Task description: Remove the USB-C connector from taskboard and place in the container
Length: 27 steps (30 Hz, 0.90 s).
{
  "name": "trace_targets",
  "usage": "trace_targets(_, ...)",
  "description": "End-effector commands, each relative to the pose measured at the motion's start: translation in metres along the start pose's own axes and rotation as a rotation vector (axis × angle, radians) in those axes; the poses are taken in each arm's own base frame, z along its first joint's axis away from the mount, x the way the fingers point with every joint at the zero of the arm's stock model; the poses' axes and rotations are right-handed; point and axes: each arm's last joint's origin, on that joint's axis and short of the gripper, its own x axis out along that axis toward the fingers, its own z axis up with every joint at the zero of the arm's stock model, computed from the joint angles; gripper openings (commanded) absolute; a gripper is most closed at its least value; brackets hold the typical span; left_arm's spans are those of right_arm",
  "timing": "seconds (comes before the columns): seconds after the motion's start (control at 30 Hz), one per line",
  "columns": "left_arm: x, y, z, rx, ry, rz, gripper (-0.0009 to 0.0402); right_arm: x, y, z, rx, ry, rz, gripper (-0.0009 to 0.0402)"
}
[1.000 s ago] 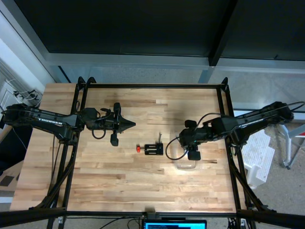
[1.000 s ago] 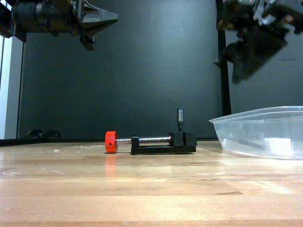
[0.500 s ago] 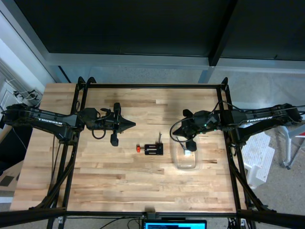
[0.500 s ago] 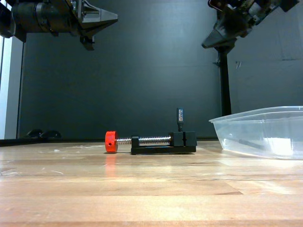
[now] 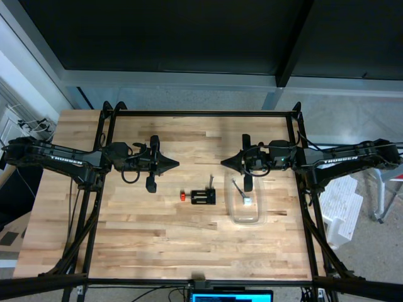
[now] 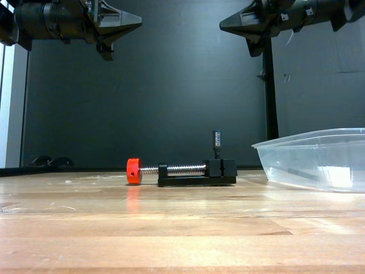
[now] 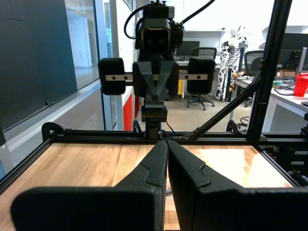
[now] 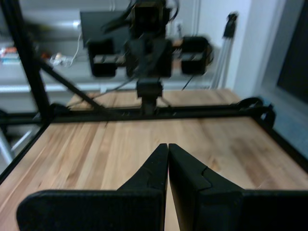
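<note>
Wooden planks make up the table (image 5: pixel 157 251) on which the black, red-knobbed vise block (image 5: pixel 200 197) is set. Just right of the block, a clear, shallow, rounded plastic tray (image 5: pixel 255 217) is placed. The left gripper (image 5: pixel 173 165) is raised beyond the block's left, and the right gripper (image 5: pixel 225 163) beyond its right. Both are pinched together and empty. The thin grey plug (image 5: pixel 237 187) is laid inside the tray.

Black taskboard (image 5: pixel 204 197), red-orange knob (image 5: pixel 183 196)

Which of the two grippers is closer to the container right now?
The right gripper, shut and raised near the far edge of the container. The left gripper, also shut, hangs further left, beyond the taskboard.
</note>
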Motion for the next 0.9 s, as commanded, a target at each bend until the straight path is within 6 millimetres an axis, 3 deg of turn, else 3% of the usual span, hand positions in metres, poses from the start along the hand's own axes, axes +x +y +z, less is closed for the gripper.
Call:
trace_targets(0.03, 0.0, 0.0, 0.0, 0.0, 0.0, 0.0, 0.0, 0.0, -0.002, -0.002, 0.003, -0.049, -0.003, 0.0)
trace_targets(0.9, 0.0, 0.0, 0.0, 0.0, 0.0, 0.0, 0.0, -0.011, -0.003, -0.009, 0.009, -0.09, 0.048, 0.0)
